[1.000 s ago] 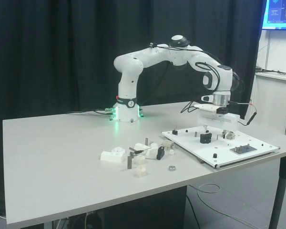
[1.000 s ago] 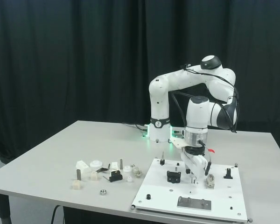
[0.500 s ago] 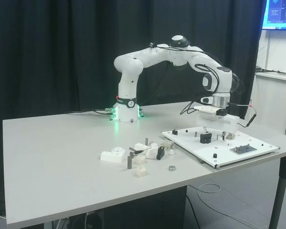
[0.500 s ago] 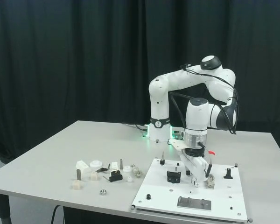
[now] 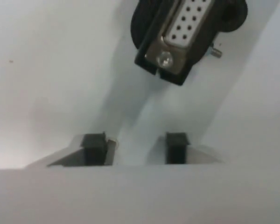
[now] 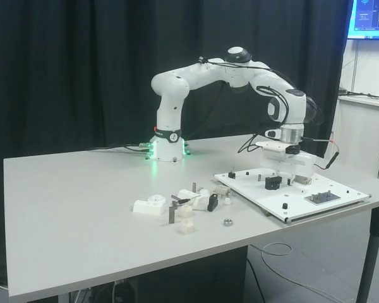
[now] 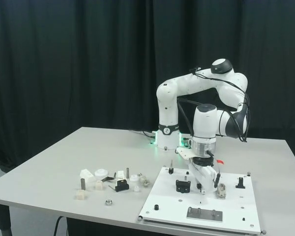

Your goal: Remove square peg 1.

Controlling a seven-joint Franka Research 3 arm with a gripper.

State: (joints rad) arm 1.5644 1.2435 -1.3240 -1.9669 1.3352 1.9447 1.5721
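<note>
On the grey table (image 7: 49, 167), to the left of the white board (image 7: 162, 199), lies a scatter of loose parts (image 7: 110, 182): small white blocks, a nut and a black piece, which look like pieces already taken out and set aside where they cannot get in the way of work on the board. On the board's left part stand a small upright pin (image 7: 171, 169) and a black block (image 7: 182, 186). Just beside that block, near the board's middle, the white arm (image 7: 206, 93) reaches down and holds its hand (image 7: 202, 186) low over the surface, pointed straight down, as fits a pull from above. In the wrist view the hand (image 5: 135, 149) is released: its two black fingertips (image 5: 94, 148) stand apart with only bare board (image 5: 46, 70) between them, so it grips nothing. Past them sits a connector (image 5: 184, 28) in a black housing; in the room view the connector (image 7: 220, 191) is on the board just to the right of the hand. Further right stands a black bracket (image 7: 241, 183), and at the board's near edge a grey plate (image 7: 200, 213) bearing two pins. I cannot tell which of the board's small fittings is square peg 1. It appears to be seated somewhere on the board, not yet removed.
</note>
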